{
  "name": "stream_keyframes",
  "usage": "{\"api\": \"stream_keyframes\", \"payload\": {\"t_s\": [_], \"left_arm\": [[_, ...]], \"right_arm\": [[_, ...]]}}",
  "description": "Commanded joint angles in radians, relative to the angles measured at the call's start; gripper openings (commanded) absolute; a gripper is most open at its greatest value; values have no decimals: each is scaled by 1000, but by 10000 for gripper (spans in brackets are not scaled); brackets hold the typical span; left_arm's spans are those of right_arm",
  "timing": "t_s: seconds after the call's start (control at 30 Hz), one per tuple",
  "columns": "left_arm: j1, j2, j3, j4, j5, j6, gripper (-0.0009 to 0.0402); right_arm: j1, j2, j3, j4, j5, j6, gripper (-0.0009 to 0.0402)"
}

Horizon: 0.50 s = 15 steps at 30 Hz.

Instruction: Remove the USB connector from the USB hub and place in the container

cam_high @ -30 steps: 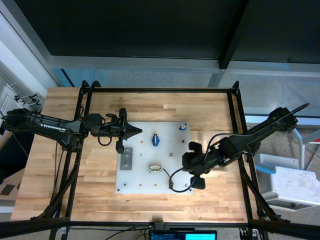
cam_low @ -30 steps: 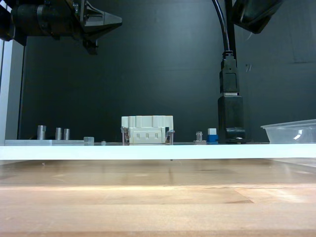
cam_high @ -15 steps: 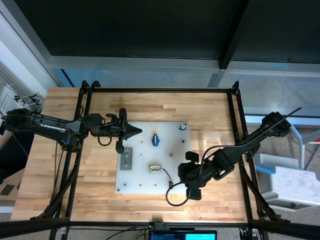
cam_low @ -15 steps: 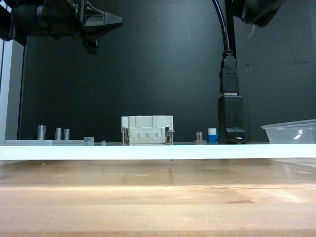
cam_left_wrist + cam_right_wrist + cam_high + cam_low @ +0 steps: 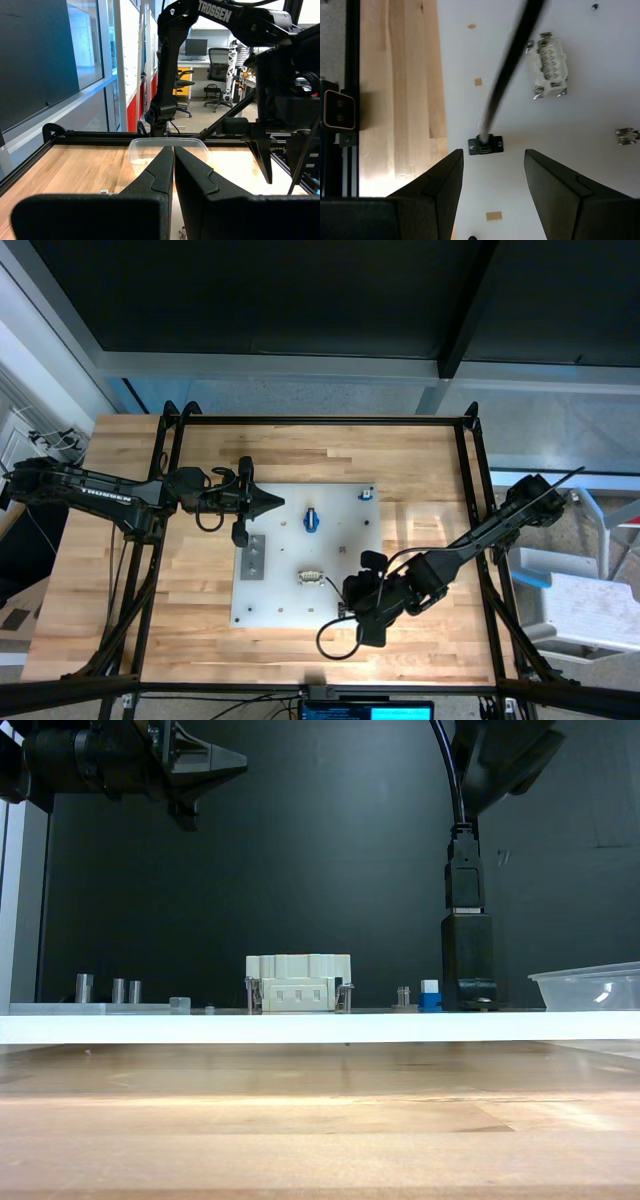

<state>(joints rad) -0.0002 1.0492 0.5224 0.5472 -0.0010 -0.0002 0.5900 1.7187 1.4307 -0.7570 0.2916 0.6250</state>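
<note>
Now | left end effector (image 5: 173, 150) closed, empty, over board (image 5: 280, 592) | right end effector (image 5: 492, 153) spread, empty, over boxy USB hub (image 5: 486, 145)

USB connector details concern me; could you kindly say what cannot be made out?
High view: the thin black USB connector cable and black USB hub block merge with the open right end effector above the white board's near right corner.
Right wrist view: the cable is blurred, near the lens.
Left wrist view: the shut left end effector, above the board's far left, hides the hub.

Two grippers (image 5: 173, 150) (image 5: 493, 153), one USB hub (image 5: 468, 960), one container (image 5: 590, 986)
</note>
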Motion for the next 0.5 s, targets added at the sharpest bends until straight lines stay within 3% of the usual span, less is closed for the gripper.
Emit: {"api": "stream_keyframes", "payload": {"t_s": [0.03,0.5], "left_arm": [[0,0,0,0,0,0,1],[0,0,0,0,0,0,1]], "right_arm": [[1,11,0,7,2,-1,169],[-5,73,0,25,4,-1,169]]}}
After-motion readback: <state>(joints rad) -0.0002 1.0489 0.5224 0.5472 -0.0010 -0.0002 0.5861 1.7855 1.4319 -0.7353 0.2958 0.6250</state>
